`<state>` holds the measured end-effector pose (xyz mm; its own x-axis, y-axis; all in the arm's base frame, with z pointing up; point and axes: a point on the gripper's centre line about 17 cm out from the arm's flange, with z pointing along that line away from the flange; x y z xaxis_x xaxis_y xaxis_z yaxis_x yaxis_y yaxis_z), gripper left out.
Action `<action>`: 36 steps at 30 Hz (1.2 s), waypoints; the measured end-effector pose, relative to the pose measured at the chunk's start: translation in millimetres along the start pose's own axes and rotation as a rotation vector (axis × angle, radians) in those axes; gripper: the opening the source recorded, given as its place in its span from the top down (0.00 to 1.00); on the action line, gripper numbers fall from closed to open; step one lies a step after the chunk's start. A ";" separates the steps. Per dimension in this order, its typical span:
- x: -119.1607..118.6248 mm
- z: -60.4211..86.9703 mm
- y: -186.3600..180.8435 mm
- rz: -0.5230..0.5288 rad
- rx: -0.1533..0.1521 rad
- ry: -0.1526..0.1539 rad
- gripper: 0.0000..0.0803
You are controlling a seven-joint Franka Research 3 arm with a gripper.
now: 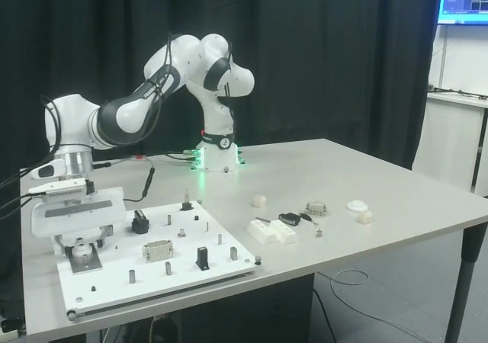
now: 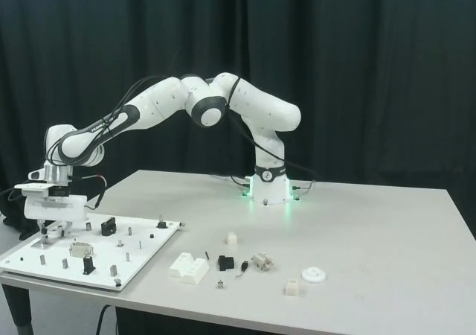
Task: Remove medium gear.
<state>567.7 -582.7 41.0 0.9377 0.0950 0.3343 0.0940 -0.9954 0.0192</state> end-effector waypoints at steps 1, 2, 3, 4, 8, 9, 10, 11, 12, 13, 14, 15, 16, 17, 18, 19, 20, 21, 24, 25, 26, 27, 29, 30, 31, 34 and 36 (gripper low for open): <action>0.1 -0.7 0.8 0.000 -0.001 0.001 0.15; 0.2 -1.5 1.7 0.000 -0.003 0.001 0.15; 0.3 -2.3 2.6 0.000 -0.004 0.002 0.15; 0.2 -3.0 3.6 0.000 -0.006 0.002 0.15; 1.1 -5.9 3.7 -0.001 -0.001 0.004 0.37; 1.2 -6.2 3.1 -0.001 0.003 0.003 0.37; 1.1 -6.6 2.1 -0.002 0.008 0.002 0.37; 1.4 -7.1 2.0 -0.002 0.009 0.003 0.37; 1.5 -7.3 1.9 -0.003 0.010 0.003 0.37; 1.4 -7.3 1.8 -0.003 0.011 0.002 0.37; 1.4 -7.3 1.7 -0.003 0.011 0.002 0.37; 1.4 -7.3 1.6 -0.003 0.011 0.002 0.65; 1.4 -7.3 1.5 -0.002 0.012 0.002 0.65; 1.4 -7.2 1.4 -0.002 0.012 0.002 0.65; 1.4 -7.2 1.4 -0.002 0.012 0.002 0.65; 1.4 -7.1 1.3 -0.002 0.012 0.002 0.65; 1.4 -7.1 1.3 -0.002 0.012 0.002 0.65; 1.4 -7.1 1.3 -0.001 0.012 0.002 0.65; 1.7 -7.3 1.4 0.000 0.012 0.002 0.65; 1.8 -7.4 1.5 0.001 0.012 0.002 0.65; 2.0 -7.5 1.7 0.002 0.011 0.003 0.65; 2.1 -7.6 1.8 0.003 0.011 0.003 0.65; 2.7 -8.3 2.3 0.005 0.010 0.003 0.65; 2.9 -8.7 2.4 0.006 0.010 0.003 0.65; 3.2 -9.2 2.4 0.006 0.010 0.003 0.65; 3.9 -11.4 2.4 0.006 0.014 0.002 0.65; 4.5 -13.3 2.2 0.006 0.017 0.001 0.65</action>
<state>567.6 -584.6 55.0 0.9379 0.0894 0.3353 0.0944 -0.9955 0.0012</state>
